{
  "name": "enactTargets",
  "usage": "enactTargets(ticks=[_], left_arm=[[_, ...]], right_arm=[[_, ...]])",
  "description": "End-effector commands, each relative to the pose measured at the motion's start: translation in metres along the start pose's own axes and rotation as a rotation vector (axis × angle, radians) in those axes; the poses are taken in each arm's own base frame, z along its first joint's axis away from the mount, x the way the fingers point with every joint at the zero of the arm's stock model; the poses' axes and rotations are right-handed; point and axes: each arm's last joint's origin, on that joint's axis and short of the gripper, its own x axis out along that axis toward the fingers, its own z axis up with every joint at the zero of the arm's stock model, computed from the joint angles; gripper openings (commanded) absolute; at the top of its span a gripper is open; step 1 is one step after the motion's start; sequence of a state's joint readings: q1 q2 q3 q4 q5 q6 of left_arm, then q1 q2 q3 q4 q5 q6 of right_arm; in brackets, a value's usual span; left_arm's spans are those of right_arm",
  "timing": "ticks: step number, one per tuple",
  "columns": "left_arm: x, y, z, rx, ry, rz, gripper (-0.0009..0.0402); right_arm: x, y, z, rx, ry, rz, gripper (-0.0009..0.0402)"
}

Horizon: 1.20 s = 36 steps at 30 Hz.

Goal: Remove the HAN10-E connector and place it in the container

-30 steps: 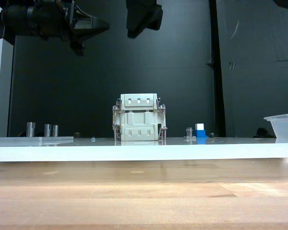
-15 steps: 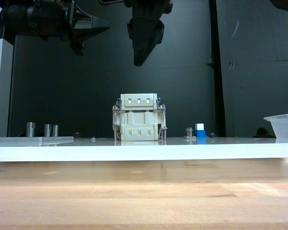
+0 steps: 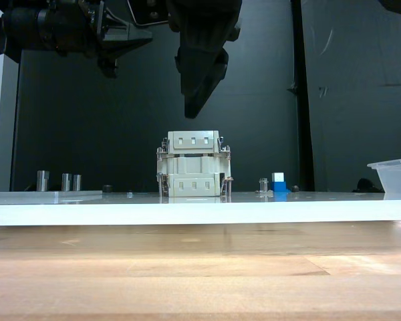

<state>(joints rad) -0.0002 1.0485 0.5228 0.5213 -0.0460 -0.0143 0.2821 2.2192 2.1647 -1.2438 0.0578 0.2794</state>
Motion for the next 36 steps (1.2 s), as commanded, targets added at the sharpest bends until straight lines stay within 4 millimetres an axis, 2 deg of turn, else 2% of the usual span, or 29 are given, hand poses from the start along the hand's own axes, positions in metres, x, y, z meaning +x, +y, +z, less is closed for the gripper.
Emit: enactTargets(ticks=[1,17,36], left_arm=[[0.000,0.000,0.000,0.000,0.000,0.000,0.0000],[0.000,0.000,0.000,0.000,0.000,0.000,0.0000],[0.000,0.000,0.000,0.000,0.000,0.000,0.0000]], right_arm=[[0.005,0.000,-0.001,-0.001,0.004,-0.001,0.0305],[0.033,0.002,-0.006,-0.004,0.002,0.007,0.0304],[0.041,0.004,-0.009,-0.008,0.000,0.005,0.0302]])
